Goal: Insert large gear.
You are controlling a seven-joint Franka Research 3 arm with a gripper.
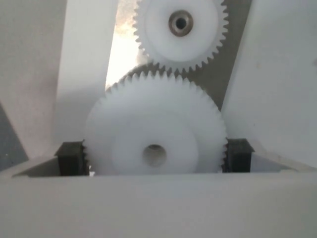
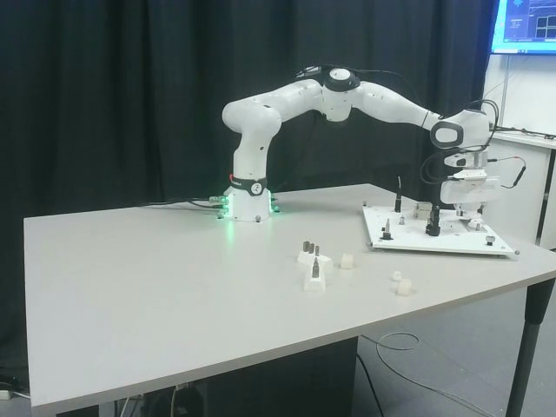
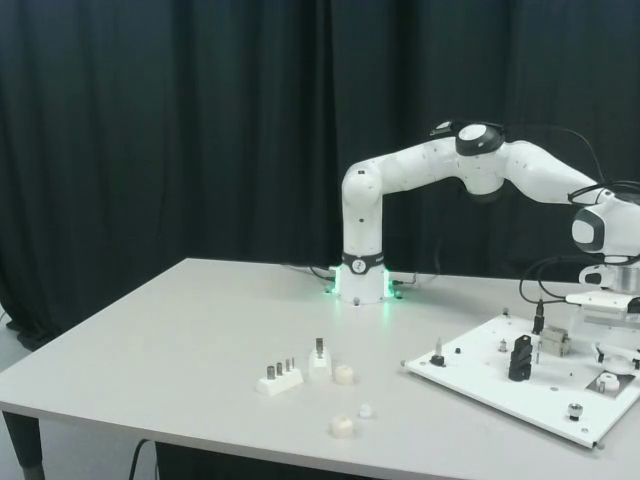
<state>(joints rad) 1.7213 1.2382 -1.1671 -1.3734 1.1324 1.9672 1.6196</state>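
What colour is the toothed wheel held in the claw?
White; the large gear shows best in the wrist view.

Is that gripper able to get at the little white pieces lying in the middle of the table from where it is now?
Probably not right now: the gripper is shut on the large gear over the white board, and the small white pieces lie apart from it on the bare table.

Two white gears [image 1: 154, 130] [image 1: 181, 32], one white arm [image 2: 347, 97], one white board [image 3: 520, 392], one grey table [image 3: 180, 340], five small white pieces [image 3: 279, 379] [image 3: 320, 362] [image 3: 344, 375] [image 3: 366, 410] [image 3: 342, 427].
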